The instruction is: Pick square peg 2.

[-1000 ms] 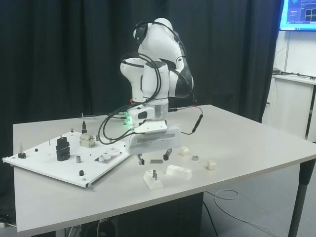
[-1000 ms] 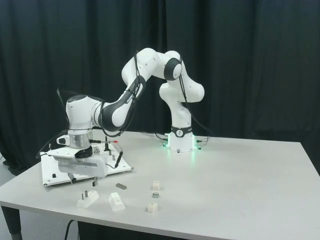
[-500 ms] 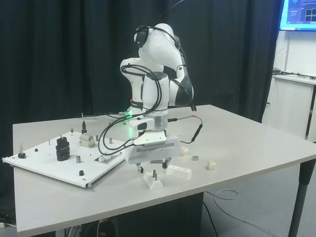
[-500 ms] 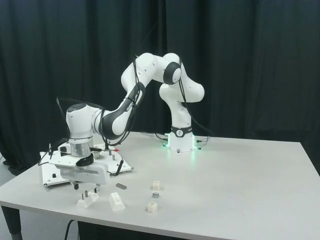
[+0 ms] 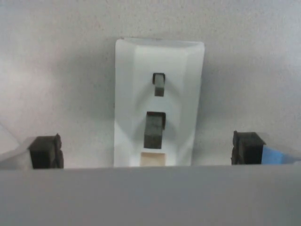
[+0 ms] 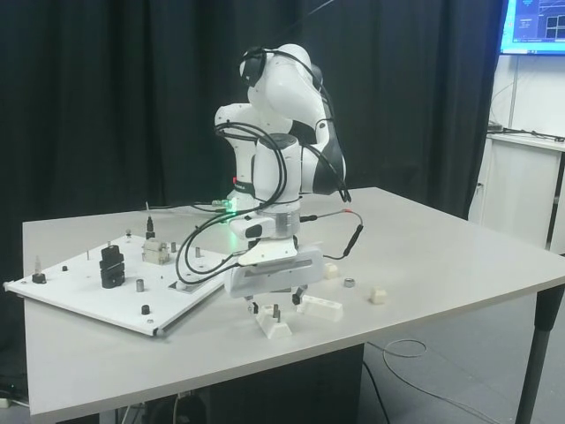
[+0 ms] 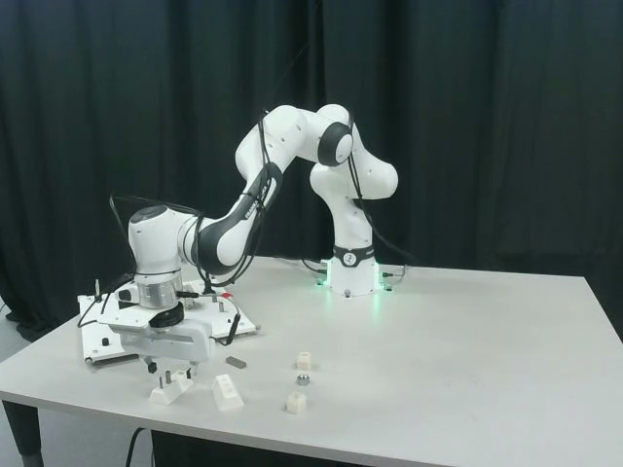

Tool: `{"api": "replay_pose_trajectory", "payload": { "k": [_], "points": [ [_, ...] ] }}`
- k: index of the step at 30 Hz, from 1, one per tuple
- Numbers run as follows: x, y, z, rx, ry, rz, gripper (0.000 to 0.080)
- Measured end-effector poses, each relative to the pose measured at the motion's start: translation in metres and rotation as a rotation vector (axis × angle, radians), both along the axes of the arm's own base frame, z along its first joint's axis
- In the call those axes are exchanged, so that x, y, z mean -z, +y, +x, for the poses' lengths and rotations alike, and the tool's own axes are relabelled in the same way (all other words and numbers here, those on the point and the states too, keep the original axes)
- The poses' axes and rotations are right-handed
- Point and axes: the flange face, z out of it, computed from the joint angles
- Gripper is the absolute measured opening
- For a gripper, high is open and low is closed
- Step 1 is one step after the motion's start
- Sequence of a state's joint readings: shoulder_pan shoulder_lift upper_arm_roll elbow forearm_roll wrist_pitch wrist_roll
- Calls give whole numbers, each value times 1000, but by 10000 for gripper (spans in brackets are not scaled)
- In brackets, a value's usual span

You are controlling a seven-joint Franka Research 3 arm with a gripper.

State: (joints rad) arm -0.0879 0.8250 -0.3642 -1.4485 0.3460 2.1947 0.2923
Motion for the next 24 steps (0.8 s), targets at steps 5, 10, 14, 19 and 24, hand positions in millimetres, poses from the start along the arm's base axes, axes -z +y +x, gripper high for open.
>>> {"api": "replay_pose_trajectory", "payload": {
  "k": [5,10,14,19,24],
  "points": [
    [0,0,0,1,-1,1,800],
    [0,0,1,4,-4,3,800],
    [1,0,2,21,-12,5,800],
    [3,-1,3,29,-23,1,800],
    [4,-3,5,30,-35,-11,681]
  ]
}}
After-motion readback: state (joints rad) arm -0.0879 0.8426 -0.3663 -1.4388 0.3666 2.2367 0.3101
